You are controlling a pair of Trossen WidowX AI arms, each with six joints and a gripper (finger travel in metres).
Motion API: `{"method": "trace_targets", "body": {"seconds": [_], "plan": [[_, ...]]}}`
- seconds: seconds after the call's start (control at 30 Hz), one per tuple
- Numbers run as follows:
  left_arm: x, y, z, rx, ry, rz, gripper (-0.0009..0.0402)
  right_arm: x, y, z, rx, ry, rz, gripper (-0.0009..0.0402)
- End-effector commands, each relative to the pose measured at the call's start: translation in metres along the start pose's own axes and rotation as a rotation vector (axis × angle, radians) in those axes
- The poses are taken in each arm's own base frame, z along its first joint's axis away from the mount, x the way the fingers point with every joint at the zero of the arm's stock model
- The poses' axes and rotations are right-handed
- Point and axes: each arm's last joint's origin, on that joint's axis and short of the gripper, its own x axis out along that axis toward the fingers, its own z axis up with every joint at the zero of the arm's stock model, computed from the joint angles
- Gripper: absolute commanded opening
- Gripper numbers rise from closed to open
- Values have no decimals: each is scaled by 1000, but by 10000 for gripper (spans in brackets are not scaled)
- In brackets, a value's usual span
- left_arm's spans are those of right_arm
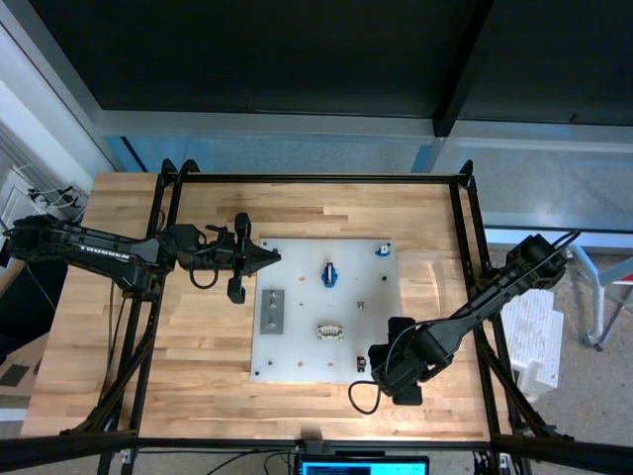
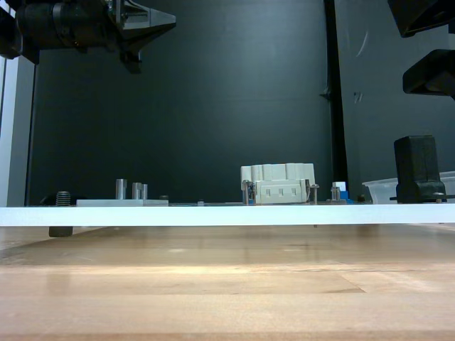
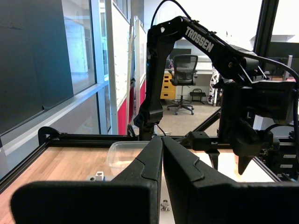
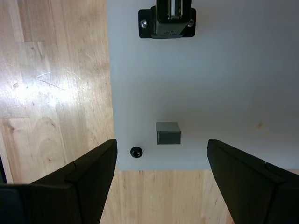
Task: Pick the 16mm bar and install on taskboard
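grey metal, the 16mm bar [image 4: 168, 133] sits on the white taskboard [image 4: 243, 79] near its corner, just beside a black screw [image 4: 136, 151]. right gripper [image 4: 161, 149] hangs over it, spread wide, empty. an off-centre close may tip the peg or nudge it off the edge. left gripper [image 1: 265, 257] is pinched together, empty, well apart.

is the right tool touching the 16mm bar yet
Apart. Right wrist view: bare taskboard shows between the small grey 16mm bar and both fingers of the open right tool. Left tool, shut, hangs high over the board's left edge.
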Motion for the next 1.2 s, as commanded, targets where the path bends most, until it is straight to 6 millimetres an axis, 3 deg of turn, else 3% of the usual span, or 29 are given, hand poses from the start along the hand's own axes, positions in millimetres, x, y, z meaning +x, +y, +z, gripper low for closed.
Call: {"method": "trace_targets", "body": {"seconds": [0.03,0.37,0.77,1.2], "plan": [[0,0,0,0,0,0,0,-1,0,0,0,-4,1,270],[0,0,0,0,0,0,0,-16,-13,4,2,-43,14,270],[0,0,0,0,0,0,0,-48,-71,26,-5,-171,-12,270],[0,0,0,0,0,0,0,-86,-125,37,-23,-387,-49,270]]}}
